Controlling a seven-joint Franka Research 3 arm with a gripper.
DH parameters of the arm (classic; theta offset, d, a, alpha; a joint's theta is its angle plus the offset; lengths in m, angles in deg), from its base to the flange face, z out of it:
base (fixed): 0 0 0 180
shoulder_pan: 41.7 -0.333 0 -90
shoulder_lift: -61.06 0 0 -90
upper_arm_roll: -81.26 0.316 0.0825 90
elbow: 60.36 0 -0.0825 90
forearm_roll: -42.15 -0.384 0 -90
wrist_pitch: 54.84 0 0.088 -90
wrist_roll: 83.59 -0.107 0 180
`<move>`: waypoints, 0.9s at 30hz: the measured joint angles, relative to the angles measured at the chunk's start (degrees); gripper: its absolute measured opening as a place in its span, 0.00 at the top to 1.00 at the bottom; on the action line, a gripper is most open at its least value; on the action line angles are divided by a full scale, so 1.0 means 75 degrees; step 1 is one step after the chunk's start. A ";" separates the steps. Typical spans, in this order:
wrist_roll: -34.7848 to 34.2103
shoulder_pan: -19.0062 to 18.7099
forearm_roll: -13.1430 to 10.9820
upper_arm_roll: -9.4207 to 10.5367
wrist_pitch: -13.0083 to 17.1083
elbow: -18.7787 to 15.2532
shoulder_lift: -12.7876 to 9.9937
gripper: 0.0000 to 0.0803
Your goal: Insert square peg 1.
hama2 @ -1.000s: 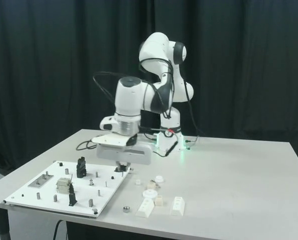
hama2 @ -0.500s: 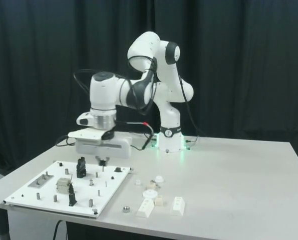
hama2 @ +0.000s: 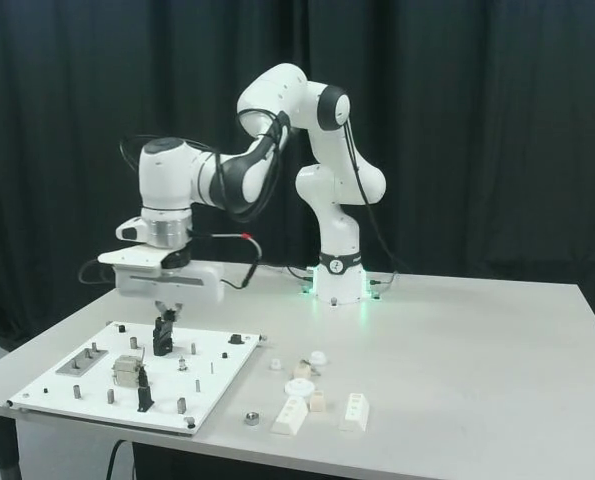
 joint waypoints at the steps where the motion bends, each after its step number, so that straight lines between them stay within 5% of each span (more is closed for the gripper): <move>1: 0.0006 0.0010 -0.0051 -0.0056 0.0036 0.0006 -0.0007 0.96; 27: 0.2013 0.0437 -0.1455 -0.1249 0.0390 0.0006 -0.0602 0.96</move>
